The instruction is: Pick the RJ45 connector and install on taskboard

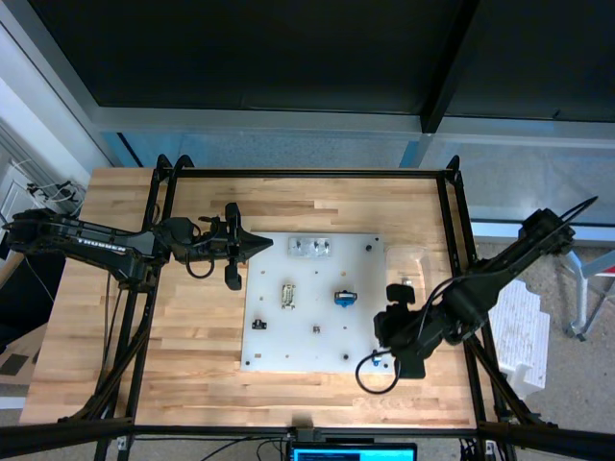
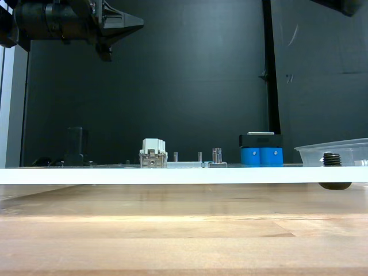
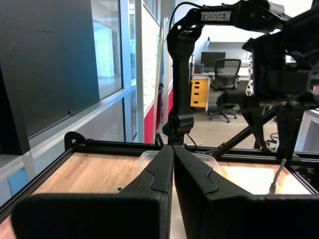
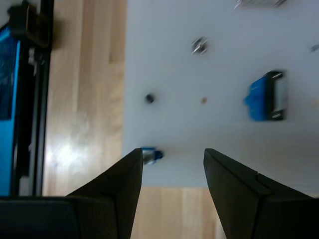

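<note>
TROSSEN reads in white on my right arm [image 3: 224, 16]. My right end effector [image 4: 173, 152] hangs spread wide over the taskboard's [image 4: 199, 64] near right corner. The RJ45 connector [image 4: 151, 155] lies there by the board's right edge, just beside one finger. My left end effector [image 1: 261, 246] is pinched closed, high over the board's far left corner, with bare desk [image 1: 192, 355] beside it.

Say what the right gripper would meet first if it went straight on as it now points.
Probably the large flat white square taskboard: the open right gripper points down at its bare edge, beside a small blue-tipped part. Depth is unclear. The shut left gripper hovers at the board's left edge.
</note>
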{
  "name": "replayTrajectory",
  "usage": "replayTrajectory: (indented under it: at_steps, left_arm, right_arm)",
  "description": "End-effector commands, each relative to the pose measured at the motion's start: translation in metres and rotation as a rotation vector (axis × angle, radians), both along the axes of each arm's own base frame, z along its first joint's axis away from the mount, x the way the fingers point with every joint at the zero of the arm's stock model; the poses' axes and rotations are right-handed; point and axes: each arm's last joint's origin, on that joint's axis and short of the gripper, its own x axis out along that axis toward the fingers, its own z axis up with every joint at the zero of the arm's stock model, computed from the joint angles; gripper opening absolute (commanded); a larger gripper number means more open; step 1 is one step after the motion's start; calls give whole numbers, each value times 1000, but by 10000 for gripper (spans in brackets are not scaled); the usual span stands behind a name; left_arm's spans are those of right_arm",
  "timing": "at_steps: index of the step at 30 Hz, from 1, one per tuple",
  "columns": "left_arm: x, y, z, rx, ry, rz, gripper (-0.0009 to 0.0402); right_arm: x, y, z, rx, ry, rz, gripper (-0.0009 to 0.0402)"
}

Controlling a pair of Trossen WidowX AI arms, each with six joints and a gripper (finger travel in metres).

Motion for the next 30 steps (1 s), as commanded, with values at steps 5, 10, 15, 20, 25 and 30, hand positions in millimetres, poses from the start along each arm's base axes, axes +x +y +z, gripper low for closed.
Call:
replayTrajectory:
  at_steps: [5, 10, 15, 20, 25, 30]
  left_arm:
    - [0, 0, 0, 0, 0, 0, 0]
    - [0, 0, 0, 0, 0, 0, 0]
    - [0, 0, 0, 0, 0, 0, 0]
    - [0, 0, 0, 0, 0, 0, 0]
    - [0, 0, 0, 0, 0, 0, 0]
    - [0, 0, 0, 0, 0, 0, 0]
  right_arm:
    - [5, -35, 10, -11, -93, 0, 136]
    - [6, -66, 12, -21, -177, -38, 110]
    - [1, -93, 14, -62, -248, -50, 77]
    - [-3, -117, 16, -80, -360, -70, 31]
    - [-6, -139, 14, -69, -449, -58, 4]
    - [-5, -152, 18, -126, -521, -55, 1]
